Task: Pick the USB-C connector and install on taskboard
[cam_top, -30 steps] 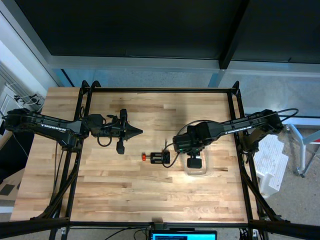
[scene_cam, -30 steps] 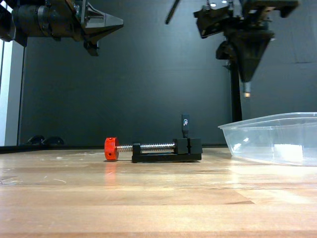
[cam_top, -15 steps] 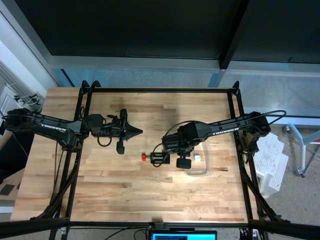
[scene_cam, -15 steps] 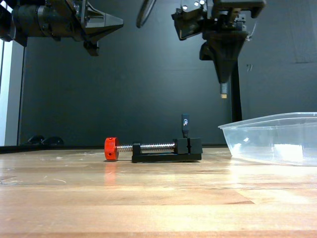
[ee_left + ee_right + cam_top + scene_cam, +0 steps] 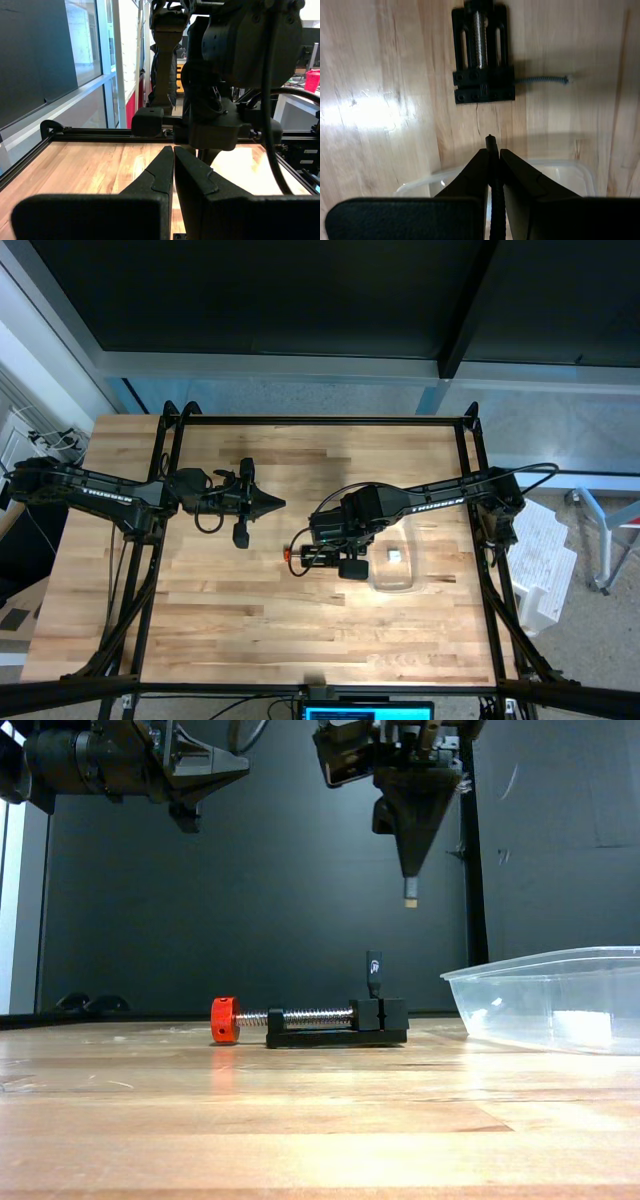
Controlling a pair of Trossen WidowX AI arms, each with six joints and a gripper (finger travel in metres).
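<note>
Nearest, at right on the bench (image 5: 200,640): a clear tray (image 5: 520,990) with a white block (image 5: 395,554) inside. Just left of it, the taskboard (image 5: 335,1025), flat, red knob (image 5: 224,1019) pointing left. High over its tray-side end hangs, pointing down, the right pincer (image 5: 410,890), clamped on the connector (image 5: 491,147), well apart from the taskboard. Farther back at left, high over the bench: the left pincer (image 5: 173,150), pressed together.
</note>
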